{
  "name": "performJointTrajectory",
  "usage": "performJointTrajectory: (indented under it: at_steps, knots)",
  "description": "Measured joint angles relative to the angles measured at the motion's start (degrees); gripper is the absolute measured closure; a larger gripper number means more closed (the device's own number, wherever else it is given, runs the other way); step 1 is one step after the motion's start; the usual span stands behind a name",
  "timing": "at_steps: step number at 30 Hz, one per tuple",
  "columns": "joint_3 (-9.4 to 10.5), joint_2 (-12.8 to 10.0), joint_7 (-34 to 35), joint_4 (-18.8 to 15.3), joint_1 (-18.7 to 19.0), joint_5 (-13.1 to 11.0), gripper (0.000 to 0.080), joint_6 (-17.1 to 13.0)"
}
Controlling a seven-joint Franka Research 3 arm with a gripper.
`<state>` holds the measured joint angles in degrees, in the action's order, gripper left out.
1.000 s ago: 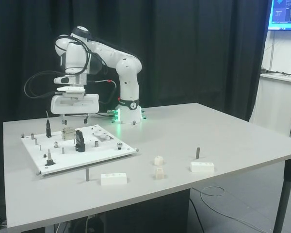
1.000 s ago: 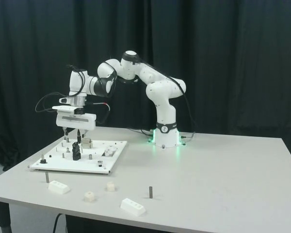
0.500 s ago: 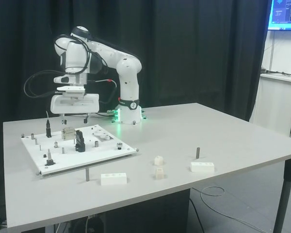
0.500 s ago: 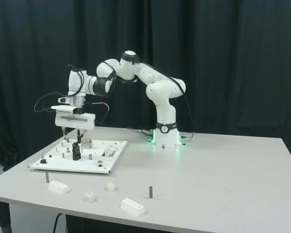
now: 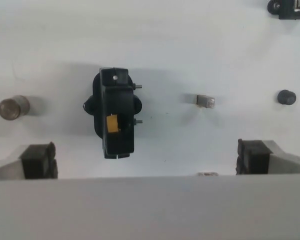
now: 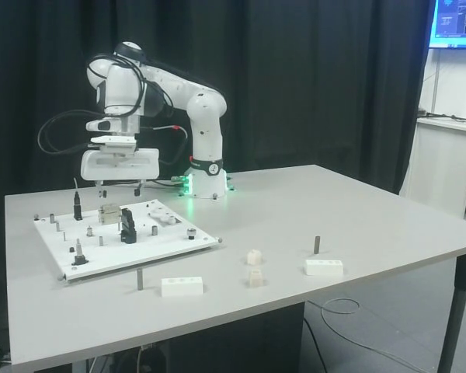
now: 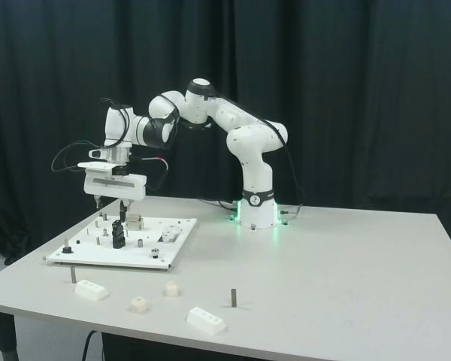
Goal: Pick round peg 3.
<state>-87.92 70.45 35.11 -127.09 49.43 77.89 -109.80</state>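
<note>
1. We see the white arm (image 6: 171, 85) reaching over the white board (image 6: 124, 233) on the grey table (image 6: 334, 217), with the gripper (image 6: 118, 186) hanging above the board's far part.
2. In the wrist view the jaws are spread wide, one fingertip (image 5: 38, 160) on each side, nothing between them but the board below.
3. Beneath the gripper (image 5: 145, 160) stands a black block (image 5: 114, 112), apart from both fingertips.
4. A round peg (image 5: 12, 107) stands on the board beside the block, outside the jaws; we cannot tell whether it is peg 3.
5. A small grey stub (image 5: 205, 100) and a black knob (image 5: 286, 97) stand on the block's other side.
6. Off the board, near the table's front, lie two white blocks (image 6: 182, 286) (image 6: 324, 267), two small white pieces (image 6: 254, 266), and two upright pins (image 6: 317, 245) (image 6: 140, 278).
</note>
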Motion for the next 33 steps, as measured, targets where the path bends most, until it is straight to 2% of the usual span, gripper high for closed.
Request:
performJointTrajectory:
  at_steps: [20, 33]
  knots:
    - [0.36, 0.0, 0.12, 1.2, 1.23, -0.39, 0.0003, 0.4]
    - [0.34, 0.01, 0.28, 3.92, 4.5, -0.86, 0.0003, 0.21]
